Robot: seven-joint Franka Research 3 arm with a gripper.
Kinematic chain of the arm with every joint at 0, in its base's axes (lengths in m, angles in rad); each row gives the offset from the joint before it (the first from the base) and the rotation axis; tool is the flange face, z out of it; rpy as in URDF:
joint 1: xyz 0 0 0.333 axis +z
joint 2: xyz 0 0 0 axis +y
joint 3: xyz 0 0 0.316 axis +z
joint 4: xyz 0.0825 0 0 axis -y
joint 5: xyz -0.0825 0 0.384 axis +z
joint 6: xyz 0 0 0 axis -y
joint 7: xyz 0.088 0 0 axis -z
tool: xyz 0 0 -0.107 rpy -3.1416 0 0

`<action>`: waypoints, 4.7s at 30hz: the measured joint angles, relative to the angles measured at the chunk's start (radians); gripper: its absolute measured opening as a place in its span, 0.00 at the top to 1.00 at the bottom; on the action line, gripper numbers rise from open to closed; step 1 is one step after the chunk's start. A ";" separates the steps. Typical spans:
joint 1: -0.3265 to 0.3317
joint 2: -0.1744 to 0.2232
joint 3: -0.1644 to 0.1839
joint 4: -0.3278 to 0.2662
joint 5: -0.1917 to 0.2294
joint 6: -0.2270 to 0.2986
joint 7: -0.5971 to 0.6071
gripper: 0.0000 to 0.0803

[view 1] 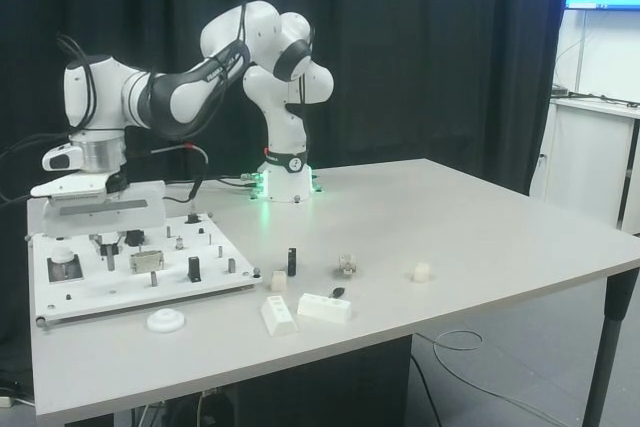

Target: Place round peg 3.

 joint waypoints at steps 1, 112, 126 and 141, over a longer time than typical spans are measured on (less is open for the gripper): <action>0.001 -0.001 -0.002 0.001 -0.001 -0.003 0.001 0.86; 0.240 0.075 0.060 0.017 0.049 0.133 0.279 0.86; 0.243 0.079 0.076 0.008 0.039 0.133 0.294 0.86; 0.247 0.081 0.079 -0.002 0.039 0.144 0.309 0.86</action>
